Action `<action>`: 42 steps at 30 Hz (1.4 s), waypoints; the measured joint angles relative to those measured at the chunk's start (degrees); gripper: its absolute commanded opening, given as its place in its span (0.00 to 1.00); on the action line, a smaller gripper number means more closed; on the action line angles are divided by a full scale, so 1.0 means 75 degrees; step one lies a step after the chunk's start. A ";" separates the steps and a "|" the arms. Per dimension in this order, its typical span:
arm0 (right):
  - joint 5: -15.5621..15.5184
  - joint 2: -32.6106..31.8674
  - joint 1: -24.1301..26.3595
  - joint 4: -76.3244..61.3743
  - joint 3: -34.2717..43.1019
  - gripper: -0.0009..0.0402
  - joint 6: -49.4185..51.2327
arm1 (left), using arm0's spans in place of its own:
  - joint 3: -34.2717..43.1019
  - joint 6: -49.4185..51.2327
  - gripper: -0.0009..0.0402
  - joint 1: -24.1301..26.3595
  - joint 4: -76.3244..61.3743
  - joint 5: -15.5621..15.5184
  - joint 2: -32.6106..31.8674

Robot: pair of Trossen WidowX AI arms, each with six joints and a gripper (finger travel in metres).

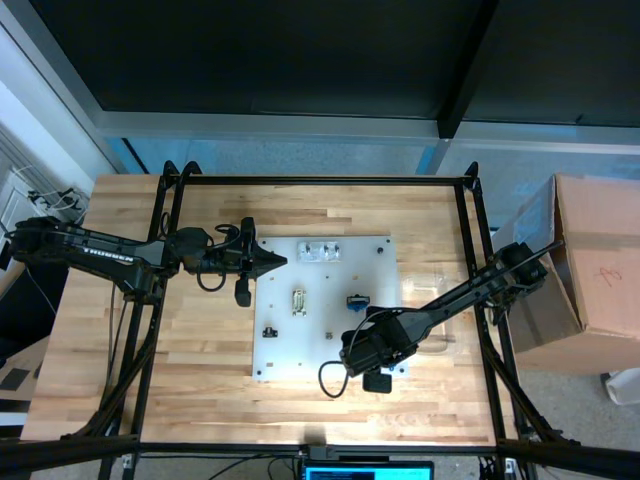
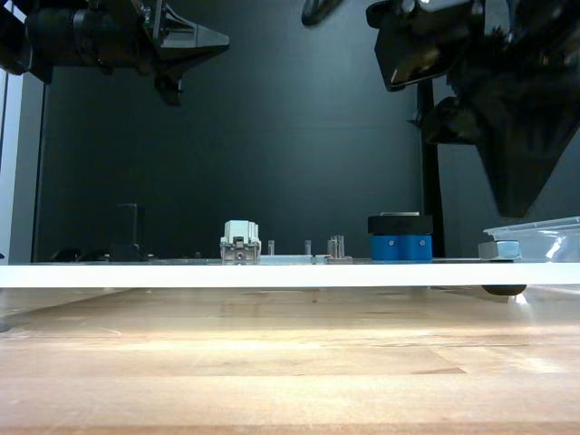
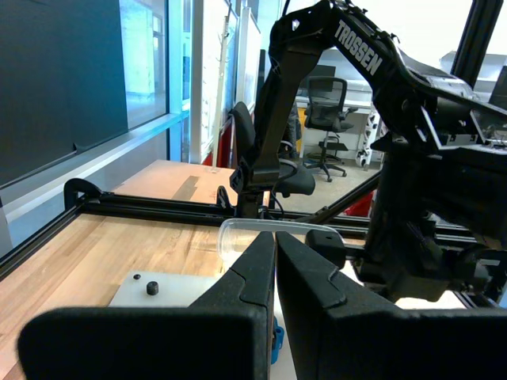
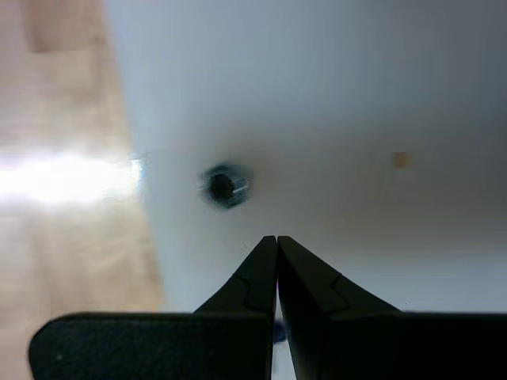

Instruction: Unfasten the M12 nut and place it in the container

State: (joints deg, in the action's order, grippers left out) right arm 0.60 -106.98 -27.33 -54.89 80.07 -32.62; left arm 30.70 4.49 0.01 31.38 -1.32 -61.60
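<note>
Wooden tabletop fills the high view, with the white board [image 1: 300, 340] at mid-frame. The left gripper [image 1: 278, 261] hangs over the board's upper-left edge, pressed together on nothing. The right gripper [image 1: 372, 352] hangs at lower centre-right, over the board's near right corner, and hides the M12 nut from this angle.

In the low view the nut [image 2: 500, 249] shows at the frame's right, sitting low on the board in front of the clear container [image 2: 544, 234]. No ribs show beneath it. The right gripper's closed tip hangs above it and apart from it.

The left wrist view shows the left fingers [image 3: 253, 273] meeting and empty, with the container and the right arm beyond them.

In the right wrist view the right fingers [image 4: 257, 273] close to a point and hold nothing. The nut lies just beyond the tips, offset to one side and not touched. A dark core fills its bore, so it reads as on its stud.

It should handle as light, rigid, smooth metal that slips easily. The best hold is across two opposite flats, with the jaws spread and centred over it first.
</note>
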 measured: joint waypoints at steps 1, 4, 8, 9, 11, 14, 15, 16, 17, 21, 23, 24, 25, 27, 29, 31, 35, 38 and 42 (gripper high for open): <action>-0.0335 0.0003 -0.0006 0.0035 0.0006 0.02 -0.0009 | 0.0003 0.0000 0.02 0.0000 0.0000 0.0000 0.0000; -0.0883 -0.0003 -0.0009 0.0181 -0.0003 0.02 0.0012 | 0.0003 0.0000 0.02 0.0000 0.0000 0.0000 0.0000; -0.0644 -0.0149 -0.0012 0.0373 -0.0023 0.02 0.0041 | 0.0003 0.0000 0.02 0.0003 0.0000 0.0000 0.0000; -0.0644 -0.0207 -0.0012 0.0472 -0.0041 0.02 0.0047 | 0.0000 0.0000 0.02 0.0003 0.0000 0.0000 0.0000; -0.0647 -0.0280 -0.0020 0.0592 -0.0052 0.02 0.0055 | 0.0000 0.0000 0.02 0.0000 0.0000 0.0000 0.0000; -0.0664 -0.0388 -0.0026 0.0737 -0.0055 0.02 0.0070 | 0.0000 0.0000 0.02 0.0003 0.0000 0.0000 0.0000; -0.0664 -0.0420 -0.0026 0.0755 -0.0055 0.02 0.0076 | 0.0000 0.0000 0.02 0.0003 0.0000 0.0000 0.0000; -0.0656 -0.0434 -0.0020 0.0778 -0.0064 0.02 0.0082 | 0.0000 0.0000 0.02 0.0003 -0.0003 0.0000 0.0000; -0.0653 -0.0440 -0.0012 0.0781 -0.0067 0.02 0.0082 | 0.0000 -0.0003 0.02 0.0003 0.0000 0.0000 0.0000; -0.0647 -0.0443 -0.0003 0.0804 -0.0067 0.02 0.0093 | 0.0000 -0.0003 0.02 0.0000 0.0000 0.0000 0.0000; -0.0635 -0.0446 -0.0003 0.0796 -0.0076 0.02 0.0108 | 0.0000 -0.0003 0.02 0.0003 0.0000 0.0000 0.0000; -0.0641 -0.0446 -0.0003 0.0799 -0.0079 0.02 0.0128 | 0.0003 0.0000 0.02 0.0003 0.0000 0.0000 0.0000; -0.0632 -0.0446 0.0000 0.0804 -0.0085 0.02 0.0143 | 0.0003 0.0000 0.02 0.0003 0.0000 0.0000 0.0000; -0.0361 -0.0446 0.0023 0.0737 -0.0102 0.02 0.0187 | 0.0000 0.0000 0.02 0.0000 0.0000 0.0000 0.0000; 0.0568 -0.0443 0.0006 0.0443 -0.0099 0.02 -0.0044 | 0.0000 0.0000 0.02 0.0003 0.0000 0.0000 0.0000; 0.1271 -0.0414 0.0003 0.0216 -0.0029 0.02 -0.0338 | 0.0000 0.0000 0.02 0.0000 0.0000 0.0000 0.0000; 0.1405 -0.0274 0.0041 0.0079 0.0012 0.02 -0.0382 | 0.0000 0.0000 0.02 0.0000 0.0000 0.0000 0.0000; 0.1300 -0.0271 0.0026 -0.0009 0.0009 0.02 -0.0385 | 0.0000 0.0000 0.02 0.0000 0.0000 0.0000 0.0000; 0.0749 -0.0216 0.0029 0.0009 0.0012 0.02 -0.0405 | 0.0003 0.0000 0.02 0.0003 0.0000 0.0000 0.0000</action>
State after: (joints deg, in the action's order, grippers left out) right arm 6.22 -108.60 -27.11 -54.83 80.16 -35.66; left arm 30.72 4.49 0.03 31.38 -1.32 -61.60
